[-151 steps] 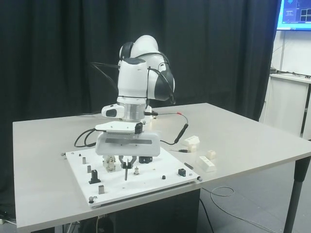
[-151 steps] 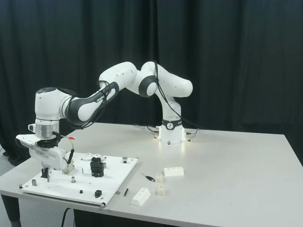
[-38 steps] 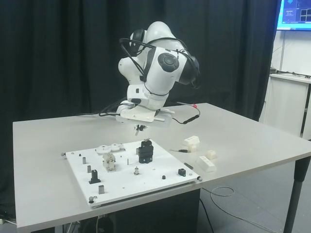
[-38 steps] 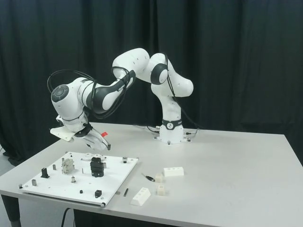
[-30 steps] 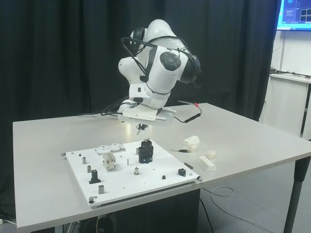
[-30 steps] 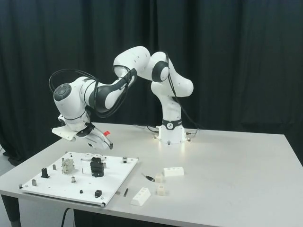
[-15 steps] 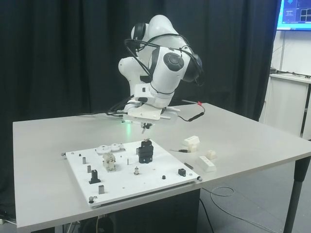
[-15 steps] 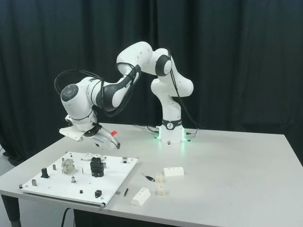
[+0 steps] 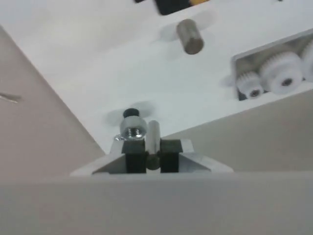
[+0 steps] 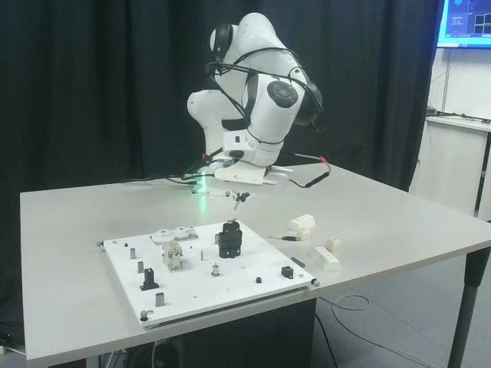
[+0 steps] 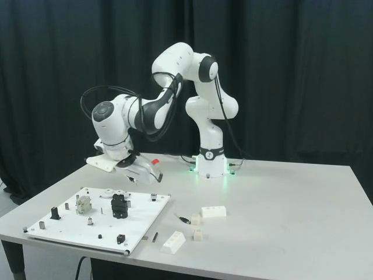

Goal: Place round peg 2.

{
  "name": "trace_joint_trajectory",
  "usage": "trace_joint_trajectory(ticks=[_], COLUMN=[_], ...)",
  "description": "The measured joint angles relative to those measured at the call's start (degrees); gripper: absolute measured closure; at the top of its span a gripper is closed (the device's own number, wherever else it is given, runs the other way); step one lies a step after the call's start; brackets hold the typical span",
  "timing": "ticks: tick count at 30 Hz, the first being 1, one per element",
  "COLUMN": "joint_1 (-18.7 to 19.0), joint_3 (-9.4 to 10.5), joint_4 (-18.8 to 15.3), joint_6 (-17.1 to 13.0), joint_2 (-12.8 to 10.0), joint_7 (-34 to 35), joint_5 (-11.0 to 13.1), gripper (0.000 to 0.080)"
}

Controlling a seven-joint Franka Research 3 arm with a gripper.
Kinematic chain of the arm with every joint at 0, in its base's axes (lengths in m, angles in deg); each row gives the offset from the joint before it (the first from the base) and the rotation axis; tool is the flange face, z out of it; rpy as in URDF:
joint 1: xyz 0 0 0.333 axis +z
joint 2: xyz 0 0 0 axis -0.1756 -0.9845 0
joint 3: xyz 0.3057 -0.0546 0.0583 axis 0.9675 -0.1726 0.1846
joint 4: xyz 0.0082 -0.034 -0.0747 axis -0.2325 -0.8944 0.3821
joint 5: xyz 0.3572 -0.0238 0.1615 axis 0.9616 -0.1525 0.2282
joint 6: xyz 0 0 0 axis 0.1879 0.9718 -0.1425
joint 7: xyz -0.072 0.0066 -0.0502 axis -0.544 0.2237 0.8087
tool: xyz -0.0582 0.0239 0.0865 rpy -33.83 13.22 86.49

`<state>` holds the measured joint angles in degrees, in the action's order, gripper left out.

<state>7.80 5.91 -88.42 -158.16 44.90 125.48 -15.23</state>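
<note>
Gripper [image 10: 239, 198] hung above the board's [image 10: 201, 284] far edge, fingers nearly closed and seemingly pinching nothing, while the peg [image 10: 201, 254] stood upright in the board, below and toward the near side, well apart from it.

Five seconds back the arm [image 10: 261, 100] was stooped low over the near part of the white board [image 10: 230, 287], its hand [image 10: 237, 201] down among the small fixtures with a thin peg between the fingers. Now the hand is up off the board and has swung to the board's far edge, hanging in the air above the black block [image 10: 229, 240]. The arm's upper joints have risen and drawn in towards its base [image 11: 211, 165]. A green glow now shows on the desk [image 10: 92, 207] by the base.
</note>
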Motion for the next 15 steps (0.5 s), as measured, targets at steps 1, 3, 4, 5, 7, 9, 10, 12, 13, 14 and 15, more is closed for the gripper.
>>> trace_joint_trajectory(ticks=[1, 3, 4, 5, 7, 9, 10, 12, 13, 14, 15], joint_1=[0.31, 0.85, 1.11, 1.37, 1.88, 2.35, 2.55, 2.92, 3.07, 3.24, 3.41], joint_3=[0.01, 0.01, 0.02, 0.03, 0.12, 0.27, 0.38, 0.72, 0.92, 1.12, 1.33], joint_4=[-0.94, -2.54, -3.26, -3.92, -5.13, -6.17, -6.6, -7.43, -7.72, -7.98, -8.23], joint_6=[-0.92, -2.53, -3.31, -4.09, -5.6, -6.98, -7.66, -8.99, -9.59, -10.13, -10.68], joint_2=[0.57, 1.52, 1.95, 2.35, 3.04, 3.63, 3.87, 4.29, 4.41, 4.52, 4.63], joint_7=[0.0, 0.0, 0.0, 0.0, 0.0, 0.0, 0.0, 0.0, 0.0, 0.0, 0.0], joint_5=[0.0, 0.0, 0.0, 0.0, 0.01, 0.07, 0.12, 0.21, 0.27, 0.33, 0.42], gripper=[0.0745, 0.0745, 0.0745, 0.0745, 0.0745, 0.0745, 0.0745, 0.0745, 0.0745, 0.0745, 0.0745])
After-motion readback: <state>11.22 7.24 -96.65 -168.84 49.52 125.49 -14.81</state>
